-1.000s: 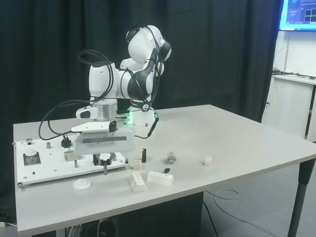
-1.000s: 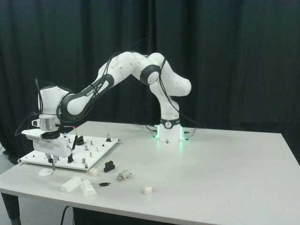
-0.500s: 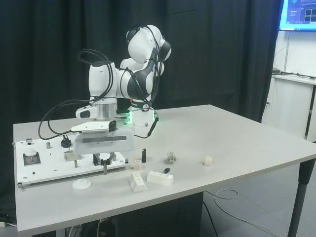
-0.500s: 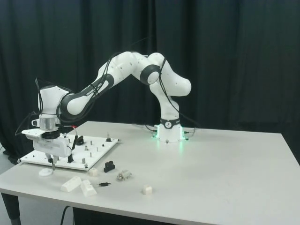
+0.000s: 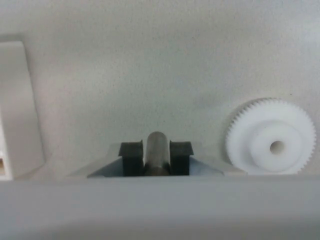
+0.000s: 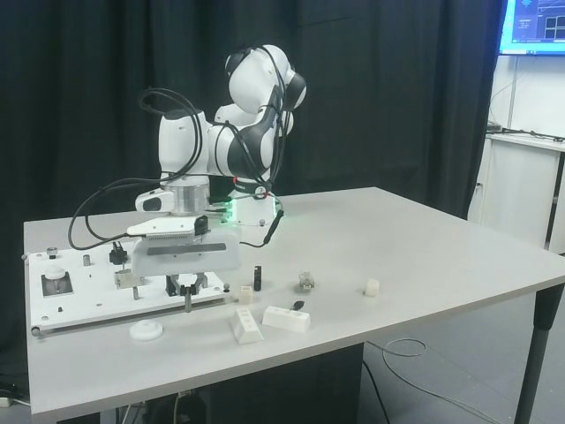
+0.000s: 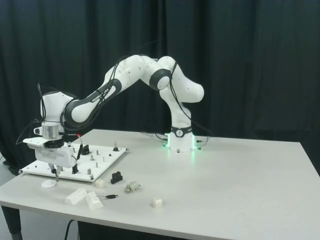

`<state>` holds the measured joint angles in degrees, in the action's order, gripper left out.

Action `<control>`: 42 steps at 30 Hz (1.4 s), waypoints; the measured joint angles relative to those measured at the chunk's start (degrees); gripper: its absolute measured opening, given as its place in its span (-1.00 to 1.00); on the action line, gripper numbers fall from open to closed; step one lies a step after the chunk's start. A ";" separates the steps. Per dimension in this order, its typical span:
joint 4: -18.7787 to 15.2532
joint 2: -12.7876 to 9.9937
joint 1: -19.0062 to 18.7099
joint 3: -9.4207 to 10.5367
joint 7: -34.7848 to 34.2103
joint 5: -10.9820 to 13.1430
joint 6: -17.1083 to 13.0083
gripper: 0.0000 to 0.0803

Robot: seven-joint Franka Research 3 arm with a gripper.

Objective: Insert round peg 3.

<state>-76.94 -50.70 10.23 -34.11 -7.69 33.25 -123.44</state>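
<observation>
My gripper (image 5: 156, 156) is shut on a grey round peg (image 5: 156, 152), held upright between the two black fingers (image 5: 131, 157). In the room views the gripper (image 6: 187, 291) hangs just past the front edge of the white task board (image 6: 97, 296), with the peg (image 6: 188, 301) pointing down over the grey table. The same peg (image 7: 56, 174) shows under the hand in the second room view, beside the board (image 7: 102, 162). A white gear (image 5: 271, 137) lies on the table close to the peg; in the first room view, the gear (image 6: 146, 330) lies in front of the board.
White blocks (image 6: 247, 323), (image 6: 286, 317) lie on the table right of the gear. A small white cube (image 6: 372, 286), a black clip (image 6: 258, 277) and a small metal part (image 6: 306, 281) lie further right. Upright pegs and fixtures (image 6: 56, 276) stand on the board.
</observation>
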 joint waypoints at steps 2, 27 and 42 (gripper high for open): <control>0.00 0.00 0.00 0.00 0.00 0.00 0.00 -0.73; 0.40 0.00 1.30 -2.37 1.04 -1.48 -1.10 -0.73; 1.31 0.30 6.52 -2.48 9.46 -1.09 -1.00 -0.73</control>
<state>-75.63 -50.40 16.76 -36.59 1.78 32.16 -124.44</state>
